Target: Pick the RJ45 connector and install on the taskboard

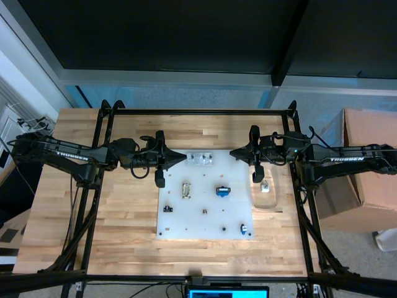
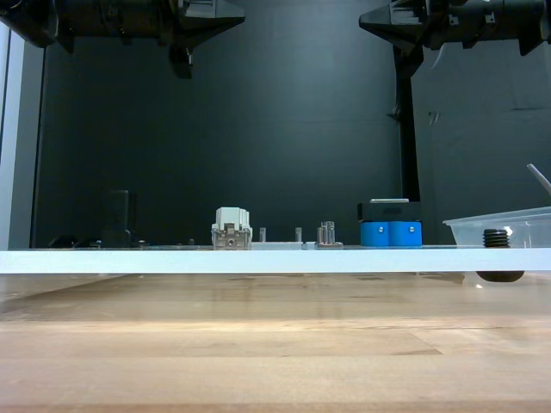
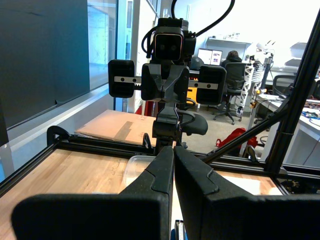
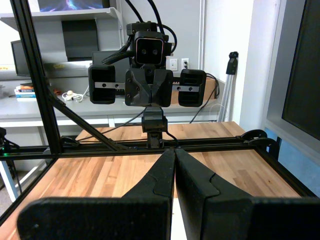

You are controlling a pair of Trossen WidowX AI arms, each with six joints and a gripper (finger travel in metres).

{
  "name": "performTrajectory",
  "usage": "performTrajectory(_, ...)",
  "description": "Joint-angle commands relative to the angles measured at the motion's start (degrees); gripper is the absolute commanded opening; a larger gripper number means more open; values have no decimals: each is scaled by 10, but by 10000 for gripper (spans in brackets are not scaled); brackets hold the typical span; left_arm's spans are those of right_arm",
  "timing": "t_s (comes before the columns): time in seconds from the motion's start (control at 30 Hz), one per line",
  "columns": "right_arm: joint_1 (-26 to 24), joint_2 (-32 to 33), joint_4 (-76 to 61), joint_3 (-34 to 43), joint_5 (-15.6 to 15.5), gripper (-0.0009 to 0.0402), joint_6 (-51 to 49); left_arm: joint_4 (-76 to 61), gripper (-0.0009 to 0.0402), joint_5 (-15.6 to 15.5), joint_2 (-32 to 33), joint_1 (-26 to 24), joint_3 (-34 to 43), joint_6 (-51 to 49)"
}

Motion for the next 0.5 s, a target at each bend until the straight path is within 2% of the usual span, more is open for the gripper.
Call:
performTrajectory(0.03,0,0,0,0,0,0,1,0,0,0,0,0,0,0)
performTrajectory(0.33,0,0,0,0,0,0,1,0,0,0,0,0,0,0)
performTrajectory(0.5,0,-1,-14,2,-15,2,28,0,0,0,0,0,0,0)
